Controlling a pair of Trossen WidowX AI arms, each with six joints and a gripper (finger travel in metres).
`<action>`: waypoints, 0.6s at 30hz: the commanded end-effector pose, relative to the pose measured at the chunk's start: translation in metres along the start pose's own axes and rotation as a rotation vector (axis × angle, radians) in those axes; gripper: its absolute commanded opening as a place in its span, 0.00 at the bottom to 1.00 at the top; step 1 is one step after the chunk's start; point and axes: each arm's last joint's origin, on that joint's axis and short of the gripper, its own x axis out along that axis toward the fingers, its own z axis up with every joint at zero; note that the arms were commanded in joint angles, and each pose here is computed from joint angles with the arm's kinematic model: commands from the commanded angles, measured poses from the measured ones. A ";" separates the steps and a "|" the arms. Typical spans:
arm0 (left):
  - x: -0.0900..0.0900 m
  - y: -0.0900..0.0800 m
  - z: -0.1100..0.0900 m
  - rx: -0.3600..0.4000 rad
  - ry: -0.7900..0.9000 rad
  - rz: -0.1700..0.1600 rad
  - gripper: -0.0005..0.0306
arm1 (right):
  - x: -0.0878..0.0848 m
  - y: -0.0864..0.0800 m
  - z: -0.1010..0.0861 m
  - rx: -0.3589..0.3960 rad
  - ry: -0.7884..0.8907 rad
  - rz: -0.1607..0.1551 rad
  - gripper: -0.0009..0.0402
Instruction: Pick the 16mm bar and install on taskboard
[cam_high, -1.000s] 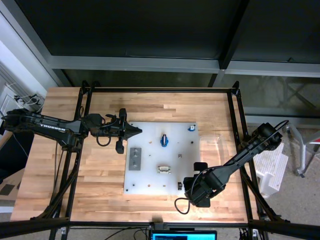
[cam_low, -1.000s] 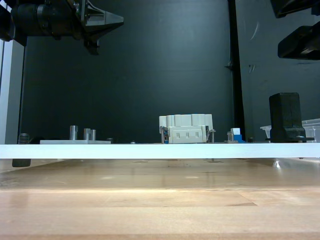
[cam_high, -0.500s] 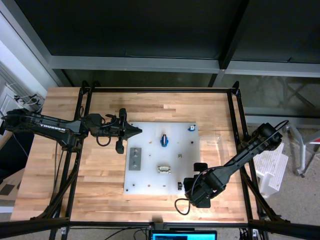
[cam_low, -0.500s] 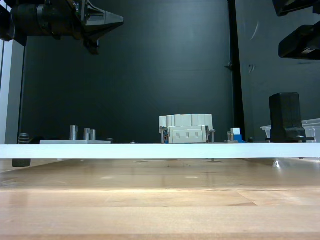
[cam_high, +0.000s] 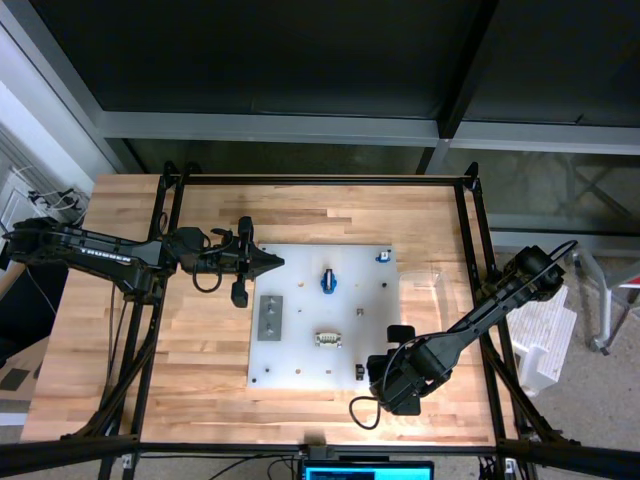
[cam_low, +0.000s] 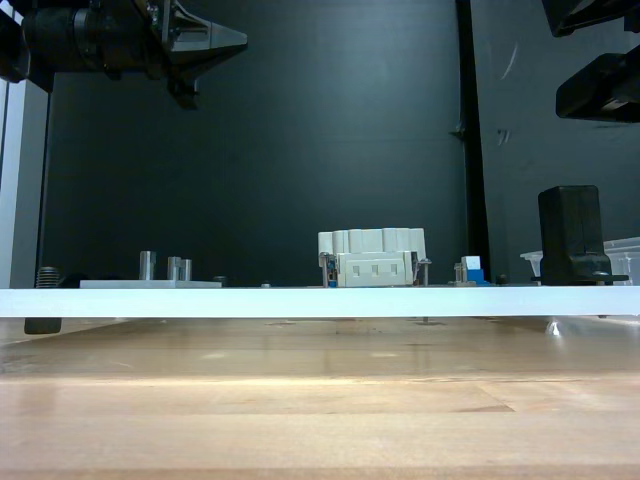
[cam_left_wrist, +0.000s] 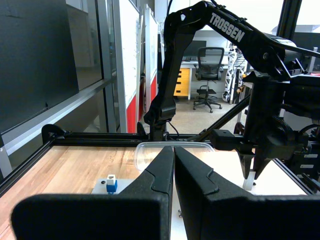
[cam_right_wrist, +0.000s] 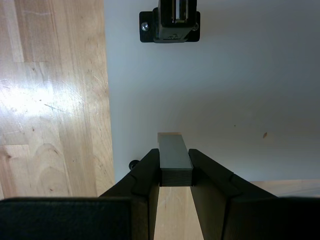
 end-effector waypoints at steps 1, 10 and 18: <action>0.000 0.000 0.000 0.000 0.000 0.000 0.02 | 0.001 0.000 0.000 -0.001 0.001 -0.001 0.05; 0.000 0.000 0.000 0.000 -0.001 0.000 0.02 | 0.006 0.002 0.002 -0.002 0.005 0.001 0.05; 0.000 0.000 0.000 0.000 0.000 0.000 0.02 | 0.004 0.001 0.001 -0.003 0.011 -0.004 0.05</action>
